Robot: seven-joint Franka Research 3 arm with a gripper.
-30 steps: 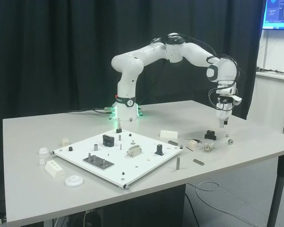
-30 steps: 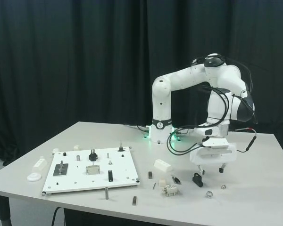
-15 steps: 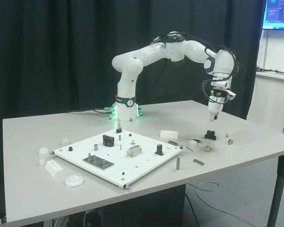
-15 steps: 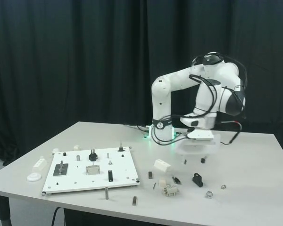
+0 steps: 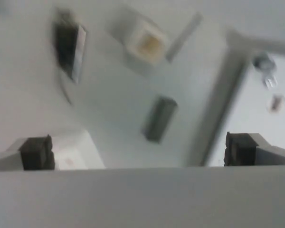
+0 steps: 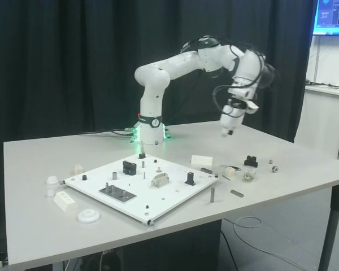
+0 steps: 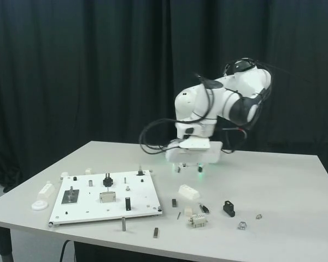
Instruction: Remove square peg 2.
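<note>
Swinging in from the worktop's far side, the arm has carried its gripper (image 6: 228,131) back toward the board since a second ago. Square peg 2 (image 6: 190,178), as far as I can tell the black upright piece, stands in the white board (image 6: 96,176) near the edge that faces the loose parts. It is well apart from the fingers (image 5: 36,153), which hang high above the grey worktop (image 6: 34,164), spread wide and holding nothing. Beneath them, in the wrist view, lie a grey bar (image 5: 159,118) and a white block (image 5: 145,42).
</note>
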